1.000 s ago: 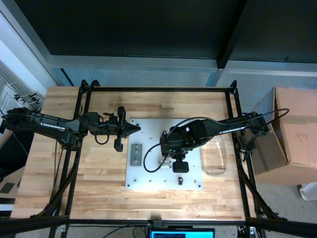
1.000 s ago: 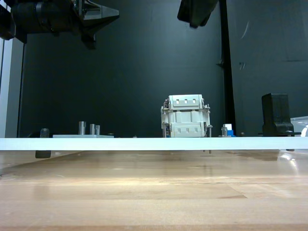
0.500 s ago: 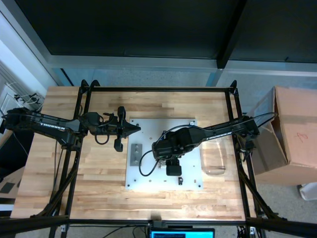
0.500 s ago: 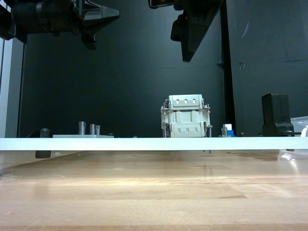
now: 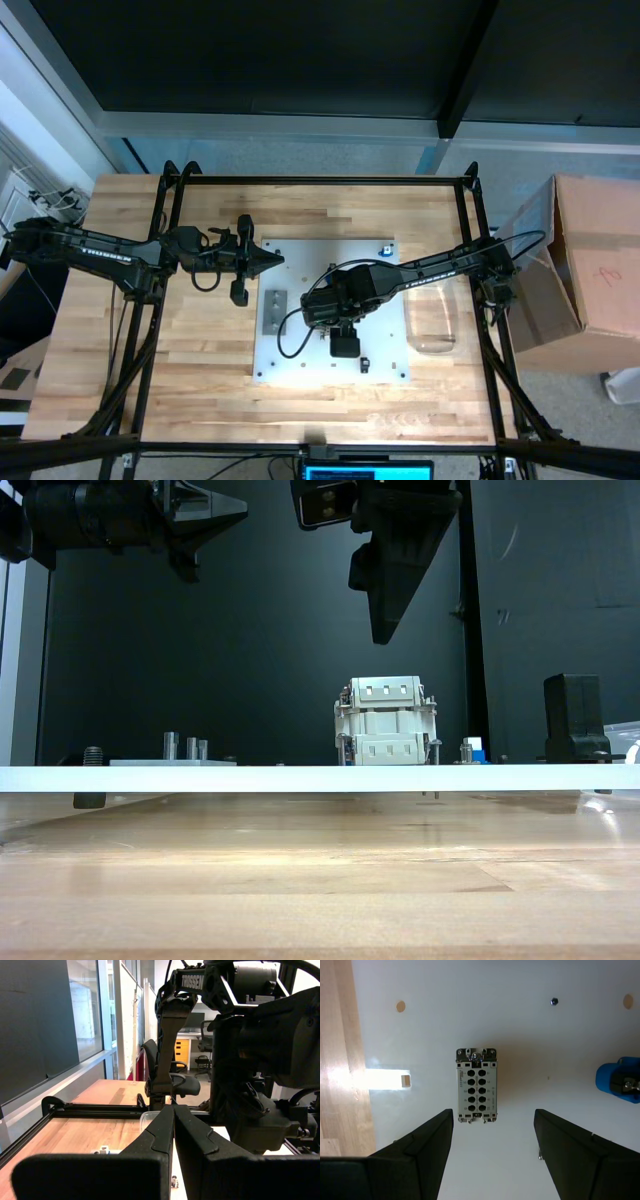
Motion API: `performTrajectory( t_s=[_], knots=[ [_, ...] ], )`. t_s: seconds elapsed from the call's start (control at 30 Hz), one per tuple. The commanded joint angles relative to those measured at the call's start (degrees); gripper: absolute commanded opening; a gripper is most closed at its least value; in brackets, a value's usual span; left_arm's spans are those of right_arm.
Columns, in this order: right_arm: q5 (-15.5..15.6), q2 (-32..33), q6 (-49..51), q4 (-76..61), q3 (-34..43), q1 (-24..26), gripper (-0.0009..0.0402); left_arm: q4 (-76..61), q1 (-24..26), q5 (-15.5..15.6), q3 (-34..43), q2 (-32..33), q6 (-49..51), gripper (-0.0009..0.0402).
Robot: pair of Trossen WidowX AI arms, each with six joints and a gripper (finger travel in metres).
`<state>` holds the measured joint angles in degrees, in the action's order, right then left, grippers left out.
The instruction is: Remove the HAN10E connector from the taskboard and place in the container
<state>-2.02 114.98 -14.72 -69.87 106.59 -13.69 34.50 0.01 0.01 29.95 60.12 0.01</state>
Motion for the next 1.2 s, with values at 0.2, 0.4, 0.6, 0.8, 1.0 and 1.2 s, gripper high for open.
performTrajectory(
  t_s=[0.2,0.4,0.6,0.8,1.0,1.2],
  knots=[
    [0.02,-0.07,-0.09,2.60,-3.23,-0.74,0.0280,0.02,-0.02,0.00,0.00,0.00,-0.02,0.0000],
    [0.00,-0.07,-1.07,4.79,-5.35,-0.94,0.0316,0.02,-0.02,-0.02,0.00,-0.02,-0.02,0.0000],
    [0.00,-0.07,-1.09,7.56,-7.80,-1.01,0.0337,0.02,-0.02,0.00,0.00,0.00,-0.02,0.0000],
    [0.02,-0.04,-1.33,11.32,-10.14,-1.09,0.0340,0.02,0.00,0.00,0.00,0.00,-0.02,0.0000],
    [0.04,1.18,-1.33,12.50,-10.86,-1.25,0.0340,0.02,0.00,0.00,0.00,-0.02,-0.02,0.0000],
    [0.11,3.74,-1.36,13.86,-10.86,-1.42,0.0339,0.02,0.00,-0.02,0.00,-0.02,-0.02,0.0000]
  ],
)
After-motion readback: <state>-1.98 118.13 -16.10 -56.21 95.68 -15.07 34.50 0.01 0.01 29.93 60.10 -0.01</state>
